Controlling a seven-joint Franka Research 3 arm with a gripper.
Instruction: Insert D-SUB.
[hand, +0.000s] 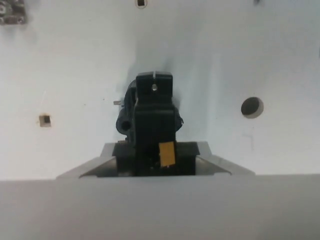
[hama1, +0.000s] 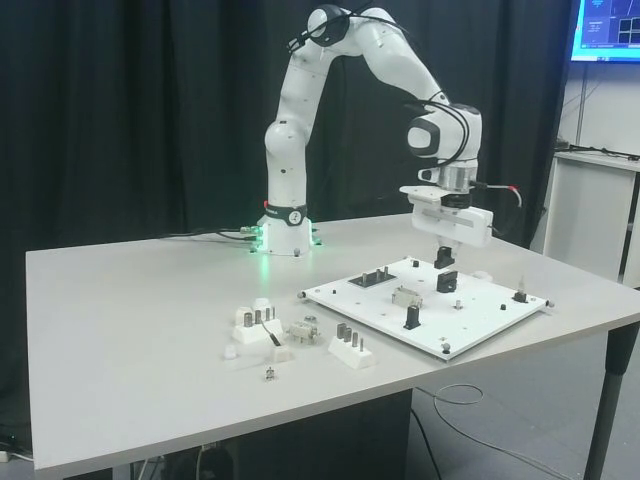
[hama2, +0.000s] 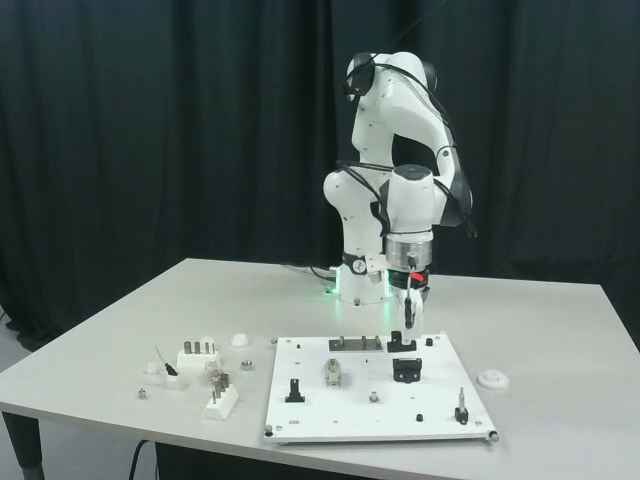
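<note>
On the left of the bench (hama1: 130, 300), seen from the first room view, a cluster of small white fixtures (hama1: 262, 322) stands well apart from the work and poses no hazard. I move right to the white board (hama1: 490, 312), which lies flat on the bench and carries several small black parts.

Above the right half of the board, the hand (hama1: 443, 260) hangs from the arm, pointing straight down. I cannot tell whether it is spread or pressed together: the wrist view shows only a black connector body (hand: 154, 112) directly under it, and no contact surfaces. I judge this body to be the D-SUB. It stands low over the board or on it; which, I cannot tell.

Hazards from this position:

1. Tilted entry. If the connector meets its socket off-square, the shell can jam or the pins can bend. The socket itself is hidden under the body, so I cannot confirm alignment.
2. Side contact. A black block (hama1: 447, 282) stands just beside the descent line; a lateral offset would bring the hand against it.
3. Board shift. I see no clamps holding the board, so a hard push might slide it.

Appearance of the connector: black, blocky, upright, with a small screw head (hand: 154, 86) on its end face and a rounded boss (hand: 125, 122) on one side. A round hole (hand: 252, 107) in the board lies well apart from it.
</note>
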